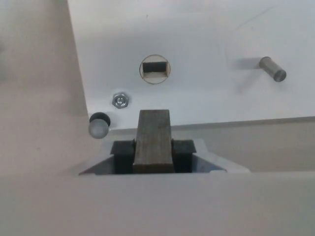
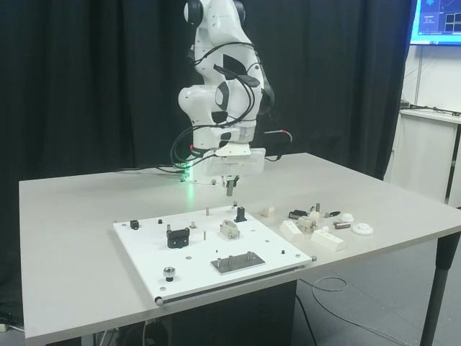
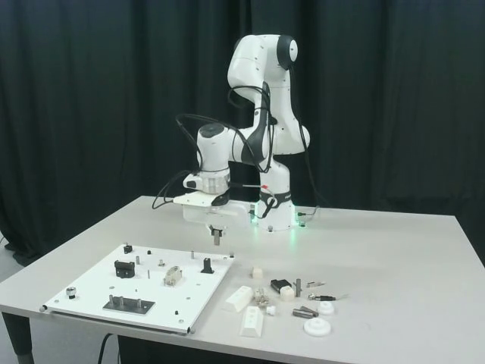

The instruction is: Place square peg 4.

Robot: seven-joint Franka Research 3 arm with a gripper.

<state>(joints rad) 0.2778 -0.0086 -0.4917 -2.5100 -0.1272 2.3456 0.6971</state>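
Above the white board [image 2: 209,252], your end effector [image 1: 153,156] is gripping the square peg [image 1: 153,140] by its upper end. You are handling something stiff, probably light and smooth-sided; it is hanging upright over the square socket [image 1: 155,69].

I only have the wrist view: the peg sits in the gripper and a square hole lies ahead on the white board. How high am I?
Observer: Well clear. In the second room view the square peg in the gripper hangs in the air near the white board's far edge, touching nothing.
Operator: Anything tall nearby that I can't see?
Observer: Yes, a black bracket stands upright on the board, close to that edge and lower than the peg.
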